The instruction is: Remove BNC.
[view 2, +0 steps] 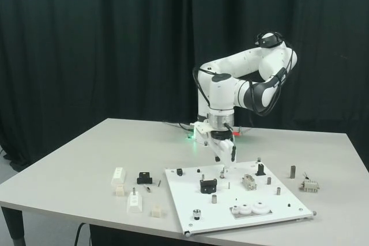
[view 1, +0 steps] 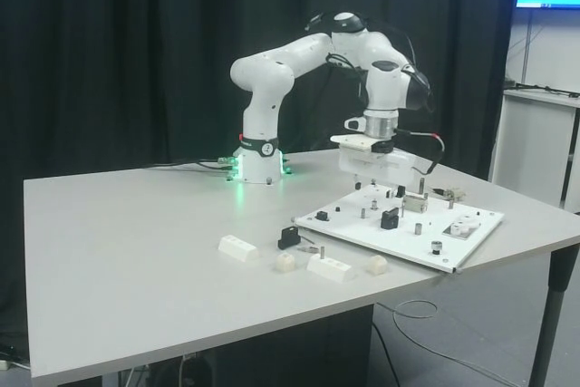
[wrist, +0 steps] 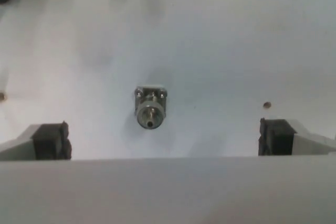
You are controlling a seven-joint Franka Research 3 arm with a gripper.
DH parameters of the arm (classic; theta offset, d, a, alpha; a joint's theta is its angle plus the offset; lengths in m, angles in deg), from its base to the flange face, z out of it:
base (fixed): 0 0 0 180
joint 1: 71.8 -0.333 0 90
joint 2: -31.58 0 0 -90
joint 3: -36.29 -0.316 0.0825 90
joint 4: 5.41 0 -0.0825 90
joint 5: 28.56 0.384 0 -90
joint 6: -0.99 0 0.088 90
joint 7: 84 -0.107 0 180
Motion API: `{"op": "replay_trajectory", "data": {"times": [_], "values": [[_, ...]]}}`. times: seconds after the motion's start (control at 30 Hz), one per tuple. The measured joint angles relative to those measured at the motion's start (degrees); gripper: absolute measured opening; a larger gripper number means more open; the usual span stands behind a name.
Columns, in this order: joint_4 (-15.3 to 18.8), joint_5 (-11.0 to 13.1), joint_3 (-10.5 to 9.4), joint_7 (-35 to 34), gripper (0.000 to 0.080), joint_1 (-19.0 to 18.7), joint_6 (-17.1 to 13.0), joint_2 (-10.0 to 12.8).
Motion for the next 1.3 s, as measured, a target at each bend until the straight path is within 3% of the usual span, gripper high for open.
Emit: {"op": "replay_trajectory", "data": {"times": [0.43,0.77,1.3], "values": [[1.1,1.4,-1.59,-2.3,0.0800,0.0,-2.1,0.0],[1.4,3.5,-2.18,1.0,0.0800,-0.2,-2.2,0.0],[1.5,4.7,-3.81,1.3,0.0800,-0.9,-2.7,0.0]]}}
